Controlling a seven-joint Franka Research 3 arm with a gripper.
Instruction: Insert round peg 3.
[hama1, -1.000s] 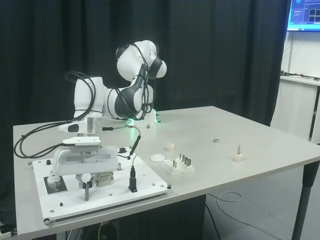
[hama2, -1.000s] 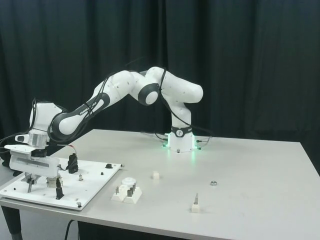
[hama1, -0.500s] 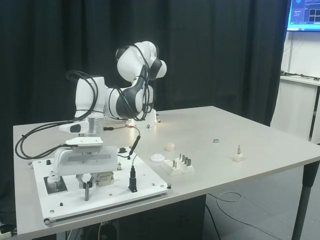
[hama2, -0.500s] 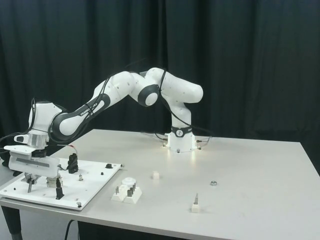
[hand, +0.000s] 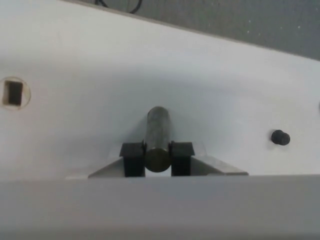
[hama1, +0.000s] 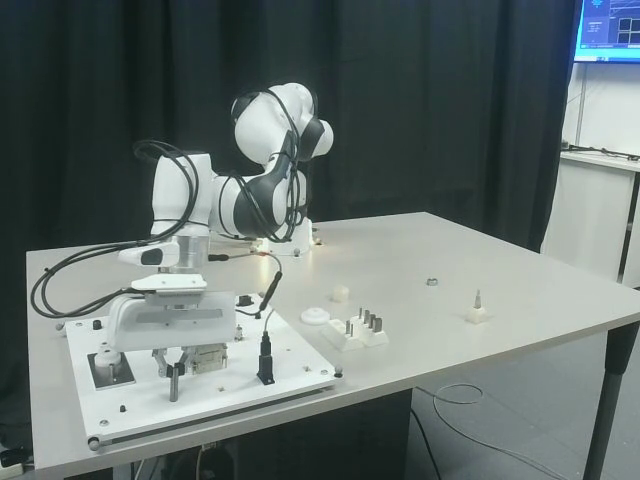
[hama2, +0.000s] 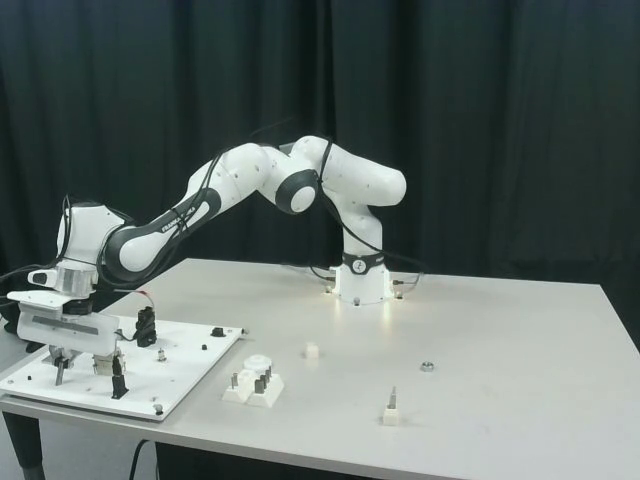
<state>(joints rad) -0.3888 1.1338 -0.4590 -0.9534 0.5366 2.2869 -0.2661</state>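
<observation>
One round peg upright, clamped inside the claw.

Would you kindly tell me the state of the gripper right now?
Gripper: shut on the round peg, above the white board.

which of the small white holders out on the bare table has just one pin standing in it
The lone white holder nearest the table's front edge carries a single upright pin. The white rack beside the white board holds several pins.

One arm, one board, one peg, two holders
</observation>
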